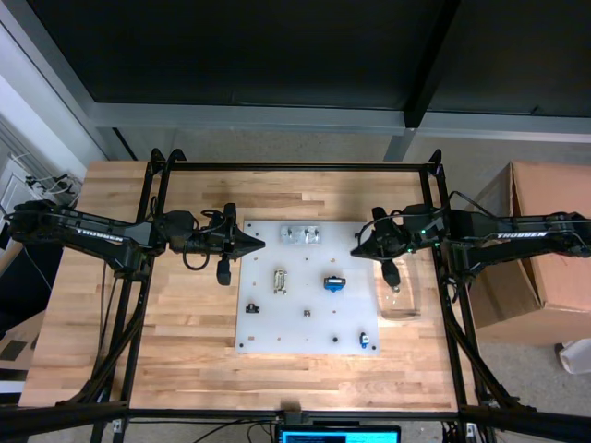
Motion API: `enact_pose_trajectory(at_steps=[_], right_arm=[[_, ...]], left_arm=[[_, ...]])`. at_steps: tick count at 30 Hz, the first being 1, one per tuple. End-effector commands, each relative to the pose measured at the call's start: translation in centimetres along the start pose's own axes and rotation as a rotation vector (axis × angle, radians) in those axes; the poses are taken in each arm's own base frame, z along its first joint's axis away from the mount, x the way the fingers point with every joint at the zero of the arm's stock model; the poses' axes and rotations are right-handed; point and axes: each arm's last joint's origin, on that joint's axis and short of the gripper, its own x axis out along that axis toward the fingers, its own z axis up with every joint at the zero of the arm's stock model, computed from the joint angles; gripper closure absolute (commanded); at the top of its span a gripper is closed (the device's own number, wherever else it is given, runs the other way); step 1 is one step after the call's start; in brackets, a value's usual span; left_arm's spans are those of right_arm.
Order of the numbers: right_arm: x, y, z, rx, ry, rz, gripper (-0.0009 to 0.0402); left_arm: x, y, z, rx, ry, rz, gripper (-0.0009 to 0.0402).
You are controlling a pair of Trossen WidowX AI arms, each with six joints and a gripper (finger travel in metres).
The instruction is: Pick the M12 nut and place it on its threads and fasten
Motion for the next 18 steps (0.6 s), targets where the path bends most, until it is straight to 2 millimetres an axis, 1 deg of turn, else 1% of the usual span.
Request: enact_pose_trajectory(at_steps=[1, 4, 8, 13, 18], right_arm=[[-0.8, 0.2, 0.0, 0.015, 0.129, 0.009, 0.0393], [-1.7, 0.3, 0.0, 0.018, 0.226, 0.003, 0.0393], [-2.9, 0.5, 0.0, -0.023, 0.337, 0.004, 0.0393], [-4.3, 0.7, -0.4, -0.108, 0.515, 0.022, 0.0393], [-5.3, 1.0, -0.7, -0.221, 0.682, 0.064, 0.0393]], left_arm=[[0.0, 0.0, 0.0, 0.0, 0.0, 0.0, 0.0393], [0.0, 0.0, 0.0, 0.0, 0.0, 0.0, 0.0393], [0.0, 0.0, 0.0, 0.0, 0.0, 0.0, 0.0393], [0.0, 0.0, 0.0, 0.0, 0.0, 0.0, 0.0393], [0.0, 0.0, 0.0, 0.0, 0.0, 0.0, 0.0393]])
